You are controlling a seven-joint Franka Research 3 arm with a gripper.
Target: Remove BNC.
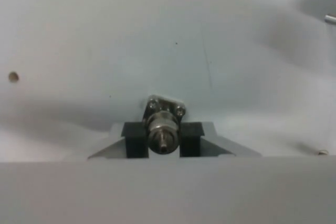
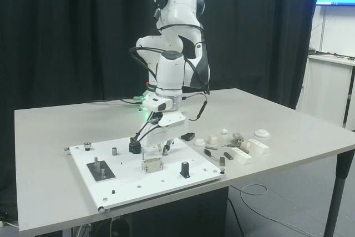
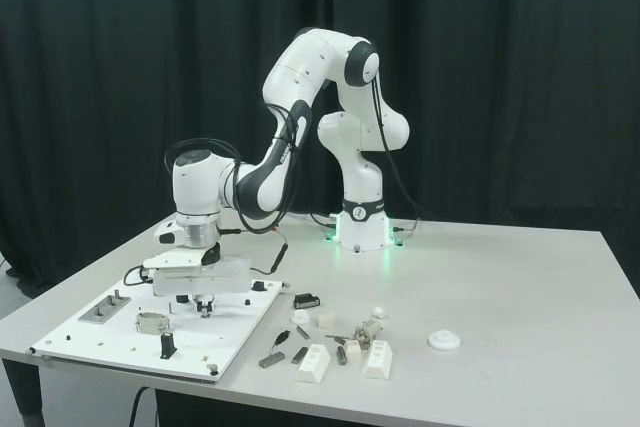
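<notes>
In the wrist view a grey metal BNC connector stands on its square flange, screwed to the white board. My gripper is down around it. One black fingertip presses on one side of the connector's barrel and the other black fingertip on the opposite side, with no gap showing. In the first room view the gripper reaches down to the middle of the white board. The second room view shows the gripper low over the board, with the connector hidden under the hand.
On the board stand a grey plate with pegs, a metal socket and a black upright piece. Loose white blocks and small parts lie on the grey table beside the board. A white disc lies farther out.
</notes>
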